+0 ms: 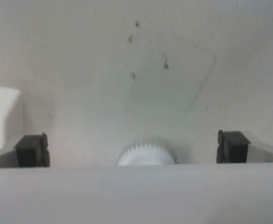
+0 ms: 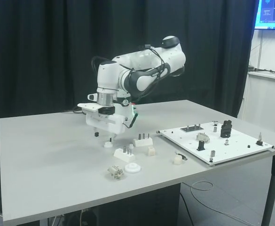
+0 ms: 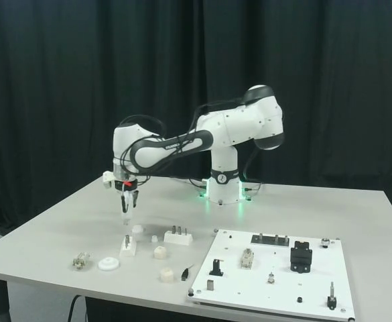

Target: Pick medium gear.

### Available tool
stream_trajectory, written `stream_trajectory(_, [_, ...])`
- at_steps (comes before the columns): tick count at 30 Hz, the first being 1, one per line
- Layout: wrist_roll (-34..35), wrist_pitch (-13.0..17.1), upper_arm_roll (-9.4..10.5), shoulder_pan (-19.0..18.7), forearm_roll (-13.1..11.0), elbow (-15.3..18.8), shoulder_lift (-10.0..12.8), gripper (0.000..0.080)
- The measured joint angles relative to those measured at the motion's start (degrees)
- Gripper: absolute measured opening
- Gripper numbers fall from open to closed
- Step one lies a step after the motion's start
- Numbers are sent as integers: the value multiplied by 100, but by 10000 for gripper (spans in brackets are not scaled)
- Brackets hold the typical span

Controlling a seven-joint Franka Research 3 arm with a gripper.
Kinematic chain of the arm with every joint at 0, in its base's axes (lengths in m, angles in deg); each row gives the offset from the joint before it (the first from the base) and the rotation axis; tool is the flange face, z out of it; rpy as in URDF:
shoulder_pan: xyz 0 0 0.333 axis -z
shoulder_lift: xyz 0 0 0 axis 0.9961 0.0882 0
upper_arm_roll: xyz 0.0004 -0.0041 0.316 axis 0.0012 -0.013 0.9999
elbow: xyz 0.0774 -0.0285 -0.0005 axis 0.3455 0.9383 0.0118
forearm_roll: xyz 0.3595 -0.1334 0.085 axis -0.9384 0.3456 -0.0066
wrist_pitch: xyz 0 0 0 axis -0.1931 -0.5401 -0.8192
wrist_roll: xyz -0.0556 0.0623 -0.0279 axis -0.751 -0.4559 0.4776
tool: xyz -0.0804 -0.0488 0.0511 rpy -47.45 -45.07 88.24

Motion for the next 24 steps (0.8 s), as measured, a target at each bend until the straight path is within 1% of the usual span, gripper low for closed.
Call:
stream_trajectory(5, [11,191,7,-282,-41,222,0,800])
stream_trajectory(10, [81,364,51,-453,-102,360,-1,800])
stream_trajectory(16, [163,458,187,-501,-224,438,-1,800])
stream_trajectory(24, [167,581,401,-494,-538,510,-1,800])
